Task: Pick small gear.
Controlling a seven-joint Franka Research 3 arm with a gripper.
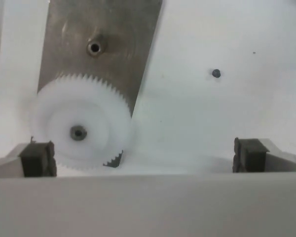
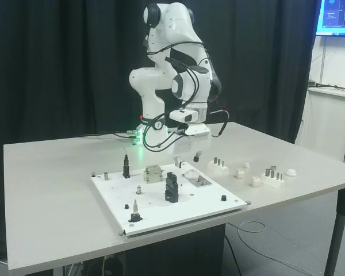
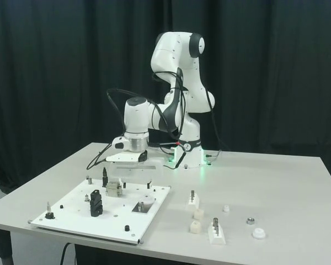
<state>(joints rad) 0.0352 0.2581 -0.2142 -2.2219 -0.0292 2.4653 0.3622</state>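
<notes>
1. Wrist view cuts off the lower rim of the white gear (image 1: 79, 129) behind the grey body of the gripper (image 1: 143, 158), so a few of its bottom teeth are hidden.
2. One black finger pad (image 1: 38, 159) overlaps the gear's edge in that picture; whether it touches the teeth I cannot tell.
3. Whether this is the small gear of the task I cannot say, since it is the only gear plainly seen.
4. From where I stand in the room, the gear (image 2: 191, 173) is only a pale low disc under the gripper (image 2: 187, 156), its teeth too small to make out.
5. In the second room view it (image 3: 148, 200) sits near the board's far right part, with the gripper (image 3: 127, 165) above and well clear of it.
6. The gear lies flat on a grey metal plate (image 1: 101, 47) fixed to the white board (image 2: 161, 215), its axis pointing straight up and its centre bore (image 1: 78, 132) facing the wrist camera.
7. Being round, it has no long axis; teeth run around the whole visible rim.
8. The plate has a second hole (image 1: 94, 48) beside the gear.
9. The two fingers stand wide apart, with nothing held between them.
10. A small black stud (image 1: 216, 73) sits alone on the board, well apart from the gear.
</notes>
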